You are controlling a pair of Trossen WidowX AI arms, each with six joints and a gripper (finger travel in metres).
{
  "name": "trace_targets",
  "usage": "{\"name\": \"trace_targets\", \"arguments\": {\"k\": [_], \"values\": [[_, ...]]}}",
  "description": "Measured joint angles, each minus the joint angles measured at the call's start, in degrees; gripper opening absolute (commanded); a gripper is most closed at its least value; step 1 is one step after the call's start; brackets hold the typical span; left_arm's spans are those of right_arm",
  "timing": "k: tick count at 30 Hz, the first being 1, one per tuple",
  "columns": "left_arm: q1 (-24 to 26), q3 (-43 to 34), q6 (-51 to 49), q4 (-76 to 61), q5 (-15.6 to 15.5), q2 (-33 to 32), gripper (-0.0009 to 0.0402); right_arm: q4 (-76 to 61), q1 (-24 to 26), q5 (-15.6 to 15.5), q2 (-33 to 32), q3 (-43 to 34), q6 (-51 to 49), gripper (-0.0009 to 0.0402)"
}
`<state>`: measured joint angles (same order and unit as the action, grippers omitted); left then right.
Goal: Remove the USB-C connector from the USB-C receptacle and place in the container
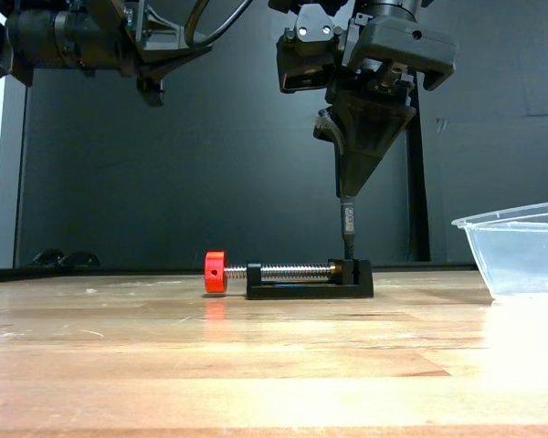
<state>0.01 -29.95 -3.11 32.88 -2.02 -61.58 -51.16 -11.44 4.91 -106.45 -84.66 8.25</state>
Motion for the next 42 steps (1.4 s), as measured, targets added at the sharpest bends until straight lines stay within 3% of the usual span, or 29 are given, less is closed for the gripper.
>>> {"name": "trace_targets", "arguments": {"k": [5,23,36,42], "values": [[0.0,0.0,0.0,0.0,0.0,0.0,0.0000,0.0,0.0,0.3,0.0,0.0,0.0,-0.0003],[0.0,0.0,0.0,-0.1,0.0,0.0,0.0000,-1.1,0.0,0.1,0.9,0.0,0.2,0.0000],[0.0,0.0,0.0,-0.1,0.0,0.0,0.0000,-1.0,-0.1,0.0,5.4,-0.1,0.9,0.0000],[0.0,0.0,0.0,-0.1,0.0,0.0,0.0000,-3.6,-0.9,-1.8,5.9,0.0,3.3,0.0000]]}}
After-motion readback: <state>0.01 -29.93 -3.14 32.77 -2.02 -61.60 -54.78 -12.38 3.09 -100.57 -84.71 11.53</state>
